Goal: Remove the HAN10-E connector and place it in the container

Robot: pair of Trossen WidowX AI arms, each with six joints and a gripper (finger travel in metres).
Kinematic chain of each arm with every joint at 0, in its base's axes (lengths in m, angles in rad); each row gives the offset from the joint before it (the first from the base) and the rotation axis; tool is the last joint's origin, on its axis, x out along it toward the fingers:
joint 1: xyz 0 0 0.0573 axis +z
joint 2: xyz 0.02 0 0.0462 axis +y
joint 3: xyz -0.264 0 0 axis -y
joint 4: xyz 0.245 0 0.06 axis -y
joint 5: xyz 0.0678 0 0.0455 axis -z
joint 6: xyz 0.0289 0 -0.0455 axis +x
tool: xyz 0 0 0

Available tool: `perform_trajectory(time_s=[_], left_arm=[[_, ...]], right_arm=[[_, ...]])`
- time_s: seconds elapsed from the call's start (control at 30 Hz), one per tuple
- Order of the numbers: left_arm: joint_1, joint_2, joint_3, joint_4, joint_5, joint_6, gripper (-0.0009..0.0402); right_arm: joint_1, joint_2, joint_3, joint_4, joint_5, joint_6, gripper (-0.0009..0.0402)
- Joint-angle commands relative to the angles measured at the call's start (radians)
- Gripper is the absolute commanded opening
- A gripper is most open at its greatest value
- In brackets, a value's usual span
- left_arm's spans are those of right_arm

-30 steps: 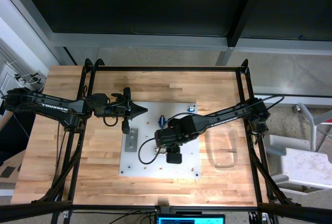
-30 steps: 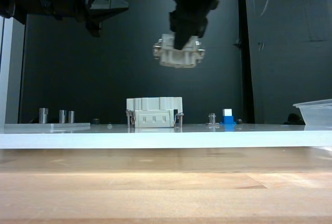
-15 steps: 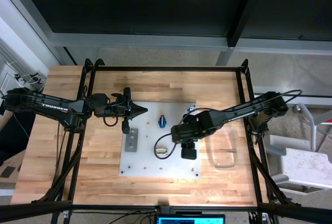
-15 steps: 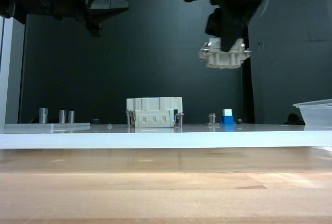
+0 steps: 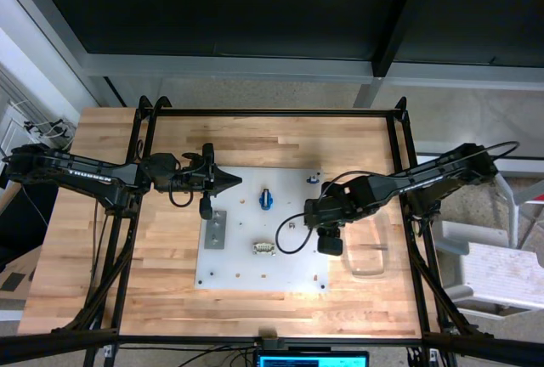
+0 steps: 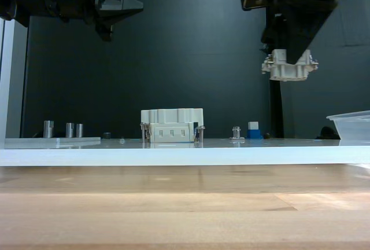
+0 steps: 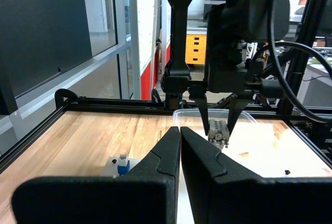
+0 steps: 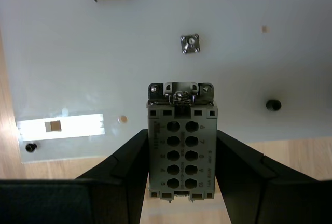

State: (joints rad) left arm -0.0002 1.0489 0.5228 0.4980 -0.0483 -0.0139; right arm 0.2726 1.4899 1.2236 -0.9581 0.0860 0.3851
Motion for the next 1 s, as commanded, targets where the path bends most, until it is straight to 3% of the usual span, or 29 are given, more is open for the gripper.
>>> perform_trajectory(time_s=[0.03,0.63,1.0], left_arm=[[0.000,0.000,0.000,0.000,0.000,0.000,0.0000],[0.000,0.000,0.000,0.000,0.000,0.000,0.0000],[0.000,0.000,0.000,0.000,0.000,0.000,0.0000]], right_arm=[[0.002,-0.037,-0.042,0.004,0.000,0.001,0.0053],[0.018,-0.238,-0.265,0.032,0.000,0.056,0.0053],[0.095,-0.329,-0.383,0.037,0.000,0.159,0.0053]])
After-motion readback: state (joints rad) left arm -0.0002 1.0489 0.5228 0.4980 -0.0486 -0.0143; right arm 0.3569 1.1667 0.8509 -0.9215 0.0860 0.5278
